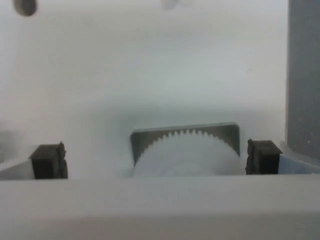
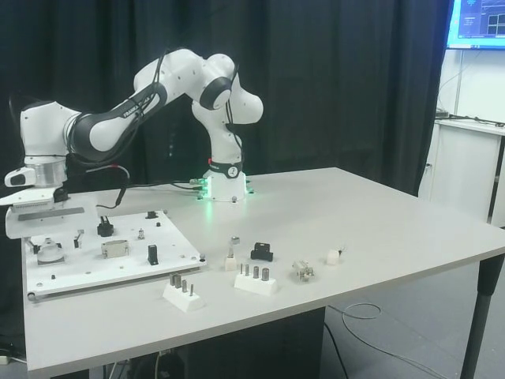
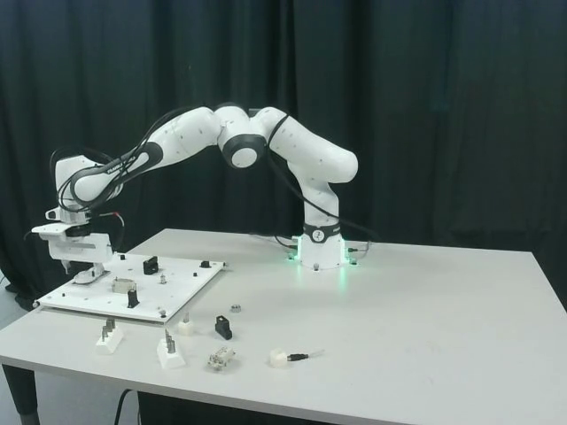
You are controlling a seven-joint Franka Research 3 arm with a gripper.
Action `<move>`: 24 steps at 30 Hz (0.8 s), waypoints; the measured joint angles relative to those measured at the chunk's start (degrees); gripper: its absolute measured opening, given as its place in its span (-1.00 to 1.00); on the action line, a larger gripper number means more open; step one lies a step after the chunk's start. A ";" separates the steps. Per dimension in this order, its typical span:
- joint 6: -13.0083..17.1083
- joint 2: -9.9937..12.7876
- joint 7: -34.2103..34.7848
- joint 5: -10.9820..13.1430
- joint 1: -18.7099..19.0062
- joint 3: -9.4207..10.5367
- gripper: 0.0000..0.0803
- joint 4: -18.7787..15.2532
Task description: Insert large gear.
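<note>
My hand [image 1: 155, 159] hangs with fingers apart, either side of the large gear [image 1: 187, 152] on the white board [image 2: 110, 257]; I read no lettering there.

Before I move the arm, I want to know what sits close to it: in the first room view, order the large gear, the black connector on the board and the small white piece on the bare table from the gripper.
1. large gear, just below the gripper, at the board's end.
2. black connector, mid-board.
3. small white piece, far across the table.

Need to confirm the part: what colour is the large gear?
White large gear; wrist view shows it best.
</note>
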 joint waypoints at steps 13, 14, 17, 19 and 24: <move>-4.64 -0.82 0.27 -0.65 0.47 -1.86 0.99 -0.23; -5.00 -0.82 0.31 -0.65 0.47 -1.97 0.99 -0.31; -5.84 -0.84 0.38 -0.65 0.47 -2.22 0.99 -0.62; -6.23 -0.88 0.39 -0.64 0.47 -2.31 0.99 -0.86; -6.74 -1.09 0.65 -0.46 0.48 -2.31 0.99 -1.31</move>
